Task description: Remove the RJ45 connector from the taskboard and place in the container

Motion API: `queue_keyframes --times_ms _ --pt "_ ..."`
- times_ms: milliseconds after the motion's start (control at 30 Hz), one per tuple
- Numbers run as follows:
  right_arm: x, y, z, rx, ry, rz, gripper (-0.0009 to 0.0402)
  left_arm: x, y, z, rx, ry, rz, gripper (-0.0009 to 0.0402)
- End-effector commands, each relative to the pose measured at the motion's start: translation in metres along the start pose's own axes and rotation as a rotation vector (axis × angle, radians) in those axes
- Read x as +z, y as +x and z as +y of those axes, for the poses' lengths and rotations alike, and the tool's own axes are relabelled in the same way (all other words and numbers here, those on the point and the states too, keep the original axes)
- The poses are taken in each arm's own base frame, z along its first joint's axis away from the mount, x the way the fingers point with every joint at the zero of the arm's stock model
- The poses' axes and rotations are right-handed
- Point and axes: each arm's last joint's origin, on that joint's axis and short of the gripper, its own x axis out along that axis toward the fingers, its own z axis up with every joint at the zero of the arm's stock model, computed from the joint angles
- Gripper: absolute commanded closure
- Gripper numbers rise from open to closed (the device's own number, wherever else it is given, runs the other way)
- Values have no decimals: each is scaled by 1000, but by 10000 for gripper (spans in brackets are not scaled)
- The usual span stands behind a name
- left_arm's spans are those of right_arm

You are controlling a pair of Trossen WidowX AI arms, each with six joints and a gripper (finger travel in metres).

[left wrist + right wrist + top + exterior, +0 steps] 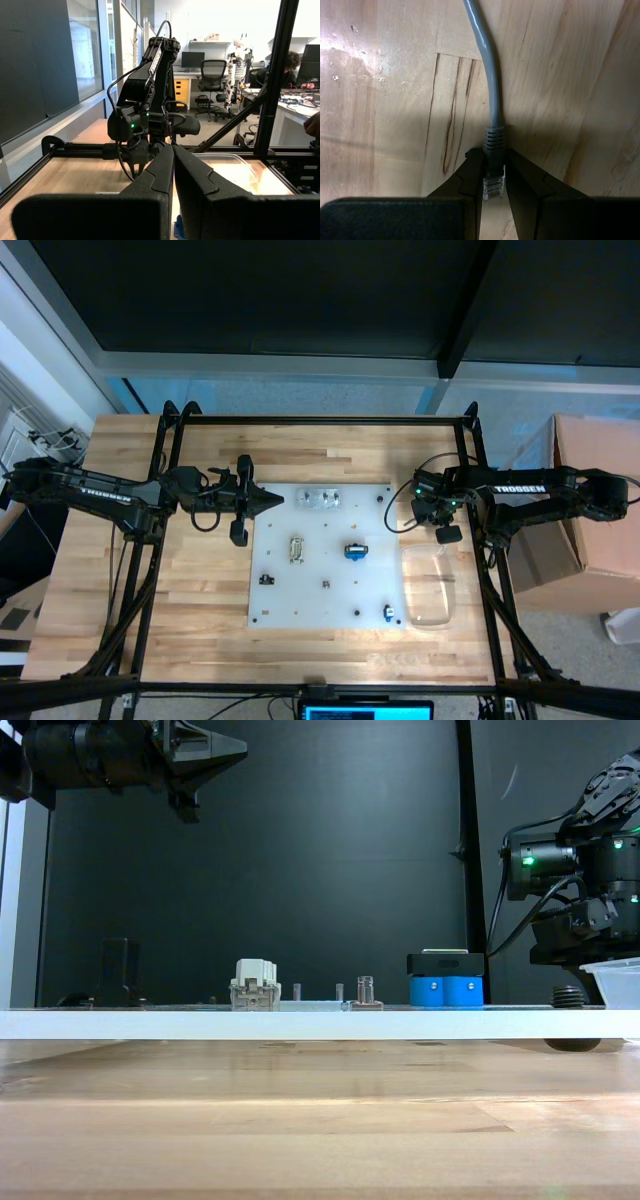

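Observation:
The RJ45 connector (493, 186), a clear plug on a grey cable (490, 75), is held clear of the white taskboard (320, 580). My right gripper (493, 200) is shut on it over bare wood. In the high view the right gripper (447, 531) hangs right of the board, just beyond the far edge of the clear container (406, 580). My left gripper (274, 500) is shut and holds nothing. It hovers high over the board's far left edge, pointing right, and shows in the low view as the left gripper (236, 754).
On the board stand a blue block (355, 551), a beige connector block (296, 550) and a clear part (322, 500). A black frame (320, 421) rings the table. A cardboard box (590, 490) sits off the right side.

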Motion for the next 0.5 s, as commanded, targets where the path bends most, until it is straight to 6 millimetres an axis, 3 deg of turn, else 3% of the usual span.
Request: queue_keyframes --times_ms 33,267,500 --pt "-1 0 1 13 -13 7 393 0 0 0 0 0 0 393" --pt "4 -14 -3 12 -21 4 395 0 0 0 0 0 0 393" --pt "16 -54 -11 5 7 -10 394 0 0 0 0 0 0 393"
